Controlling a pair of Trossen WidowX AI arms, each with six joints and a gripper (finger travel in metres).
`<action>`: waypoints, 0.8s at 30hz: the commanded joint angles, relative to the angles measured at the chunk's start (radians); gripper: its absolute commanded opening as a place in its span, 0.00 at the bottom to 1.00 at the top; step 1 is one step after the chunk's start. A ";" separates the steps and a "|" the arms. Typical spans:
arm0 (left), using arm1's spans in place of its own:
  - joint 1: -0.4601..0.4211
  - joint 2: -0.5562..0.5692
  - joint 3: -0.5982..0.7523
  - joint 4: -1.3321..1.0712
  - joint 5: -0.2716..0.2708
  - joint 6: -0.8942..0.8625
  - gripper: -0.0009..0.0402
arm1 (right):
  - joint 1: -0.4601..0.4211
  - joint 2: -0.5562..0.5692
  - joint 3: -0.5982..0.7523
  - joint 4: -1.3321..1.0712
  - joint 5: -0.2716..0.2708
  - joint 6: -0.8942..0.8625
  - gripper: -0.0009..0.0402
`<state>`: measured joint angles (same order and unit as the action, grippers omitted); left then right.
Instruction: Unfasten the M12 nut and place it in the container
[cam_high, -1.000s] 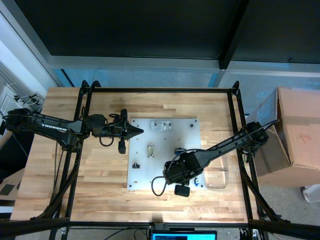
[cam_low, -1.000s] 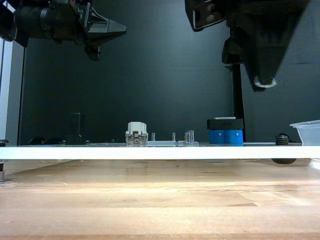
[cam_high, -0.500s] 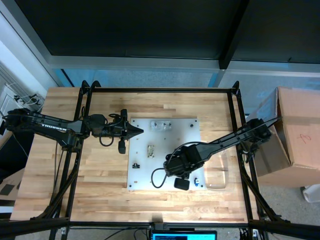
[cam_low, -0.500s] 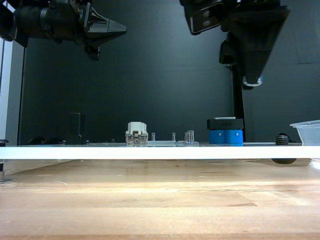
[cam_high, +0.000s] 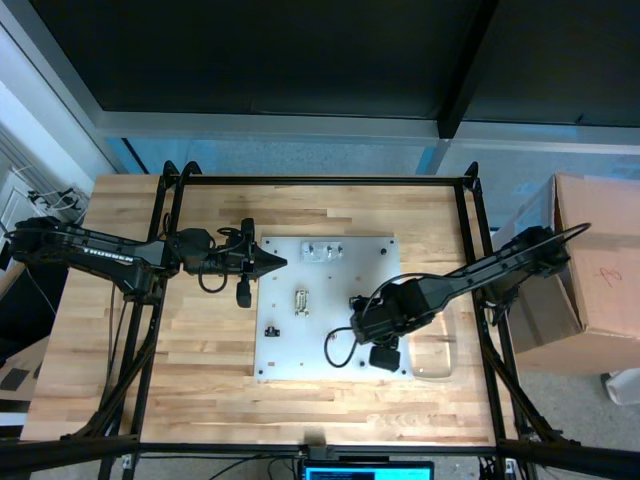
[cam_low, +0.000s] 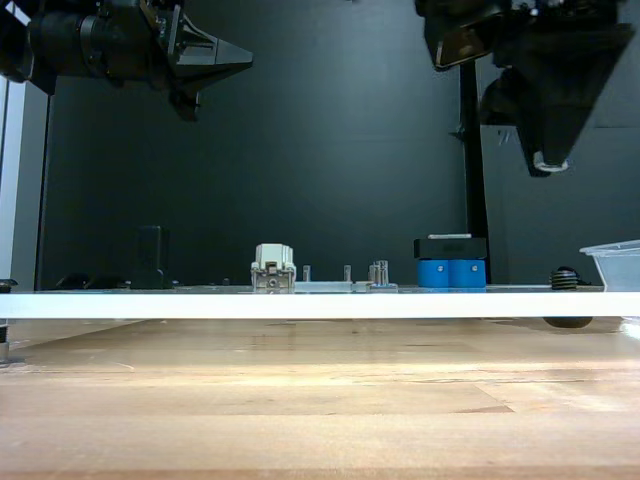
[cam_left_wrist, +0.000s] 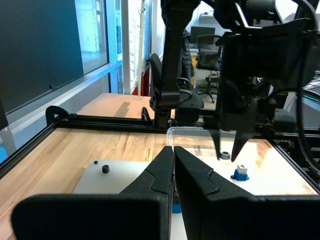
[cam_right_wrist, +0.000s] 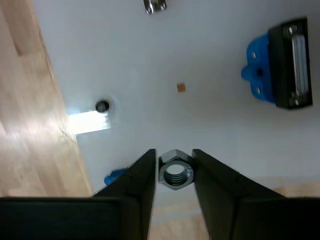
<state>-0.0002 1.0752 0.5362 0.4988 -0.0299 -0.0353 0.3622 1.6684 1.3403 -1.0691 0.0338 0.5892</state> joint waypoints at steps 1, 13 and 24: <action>0.000 0.000 0.000 0.000 0.000 0.000 0.02 | 0.000 -0.048 -0.060 0.006 0.001 0.006 0.48; 0.000 0.000 0.000 0.000 0.000 0.000 0.02 | 0.024 -0.260 -0.261 0.009 -0.001 0.061 0.73; 0.000 0.000 0.000 0.000 0.000 0.000 0.02 | 0.077 -0.365 -0.350 -0.015 0.000 0.085 0.66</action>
<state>-0.0002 1.0752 0.5358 0.4988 -0.0296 -0.0349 0.4351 1.3037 0.9924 -1.0851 0.0338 0.6758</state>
